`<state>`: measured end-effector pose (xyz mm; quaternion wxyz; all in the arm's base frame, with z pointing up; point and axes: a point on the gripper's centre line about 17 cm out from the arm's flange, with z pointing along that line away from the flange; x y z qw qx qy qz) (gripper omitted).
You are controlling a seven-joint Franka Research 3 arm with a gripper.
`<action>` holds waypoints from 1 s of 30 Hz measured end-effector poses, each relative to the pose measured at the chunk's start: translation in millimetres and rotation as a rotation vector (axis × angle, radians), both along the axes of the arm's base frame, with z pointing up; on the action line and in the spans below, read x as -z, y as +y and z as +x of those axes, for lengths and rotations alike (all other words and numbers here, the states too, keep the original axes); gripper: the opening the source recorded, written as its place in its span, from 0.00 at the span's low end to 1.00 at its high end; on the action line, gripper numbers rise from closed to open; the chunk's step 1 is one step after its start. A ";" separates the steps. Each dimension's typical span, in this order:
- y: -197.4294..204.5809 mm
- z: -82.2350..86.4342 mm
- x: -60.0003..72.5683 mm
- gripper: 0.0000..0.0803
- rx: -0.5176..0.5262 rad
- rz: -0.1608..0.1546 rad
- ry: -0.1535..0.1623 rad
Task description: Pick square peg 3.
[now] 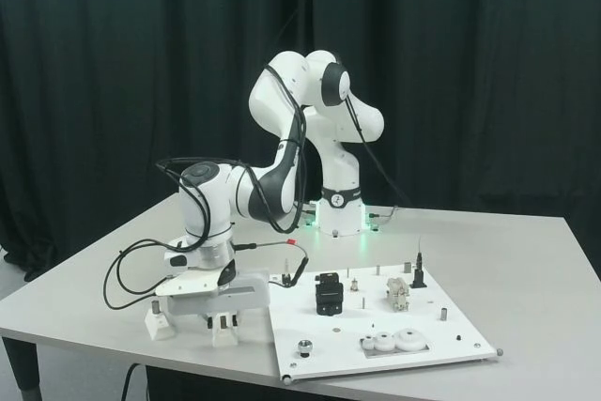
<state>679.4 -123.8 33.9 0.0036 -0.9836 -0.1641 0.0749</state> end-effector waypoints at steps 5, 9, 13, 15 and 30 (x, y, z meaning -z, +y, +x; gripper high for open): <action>-1.4 -0.7 -0.1 0.42 0.001 -0.003 0.002; -1.7 -1.2 -0.2 0.20 0.001 -0.005 0.004; -1.1 -1.1 -0.8 0.20 0.000 -0.006 0.005; -0.6 -0.9 -2.4 0.20 0.000 -0.006 0.007; 4.4 1.9 -39.5 0.15 0.003 -0.018 0.052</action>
